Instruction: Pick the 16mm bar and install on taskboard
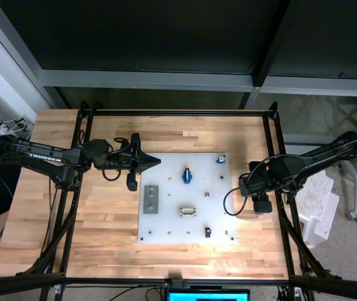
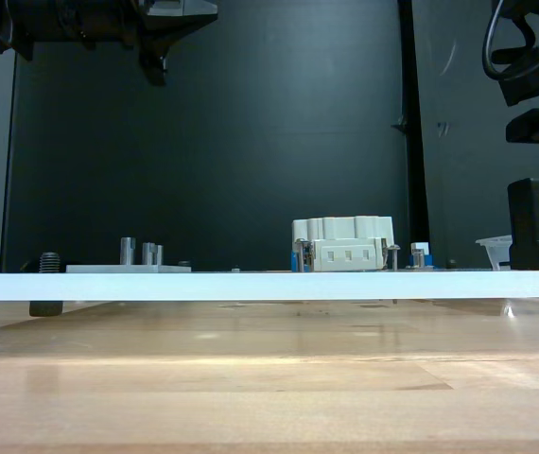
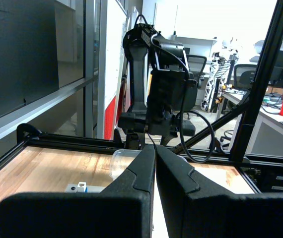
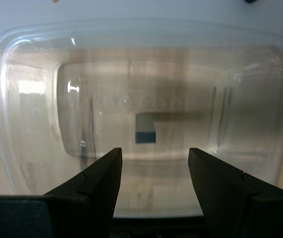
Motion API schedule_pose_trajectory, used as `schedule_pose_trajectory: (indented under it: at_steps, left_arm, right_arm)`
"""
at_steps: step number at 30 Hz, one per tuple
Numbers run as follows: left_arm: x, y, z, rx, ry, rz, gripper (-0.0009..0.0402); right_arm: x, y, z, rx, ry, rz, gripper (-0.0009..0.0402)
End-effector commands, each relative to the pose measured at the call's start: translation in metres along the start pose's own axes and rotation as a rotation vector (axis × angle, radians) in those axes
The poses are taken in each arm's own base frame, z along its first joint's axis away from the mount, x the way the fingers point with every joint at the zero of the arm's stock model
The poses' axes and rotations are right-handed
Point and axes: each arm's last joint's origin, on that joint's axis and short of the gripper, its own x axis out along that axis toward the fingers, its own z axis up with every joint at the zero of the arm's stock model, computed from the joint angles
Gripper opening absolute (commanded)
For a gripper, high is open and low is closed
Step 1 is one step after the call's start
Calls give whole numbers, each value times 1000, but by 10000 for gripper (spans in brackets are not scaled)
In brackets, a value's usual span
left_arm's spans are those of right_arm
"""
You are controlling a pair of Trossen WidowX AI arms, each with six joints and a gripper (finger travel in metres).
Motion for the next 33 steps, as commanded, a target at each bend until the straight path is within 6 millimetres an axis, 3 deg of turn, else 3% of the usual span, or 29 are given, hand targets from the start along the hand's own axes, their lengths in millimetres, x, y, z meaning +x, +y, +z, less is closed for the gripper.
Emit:
schedule_pose_trajectory:
  at_steps: [1, 33]
  left_arm:
    - [0, 0, 0, 0, -1, 0, 0]
    - [0, 0, 0, 0, -1, 0, 0]
  right_arm:
    - [6, 2, 0, -6, -7, 3, 185]
    - [57, 5, -11, -28, -20, 9, 185]
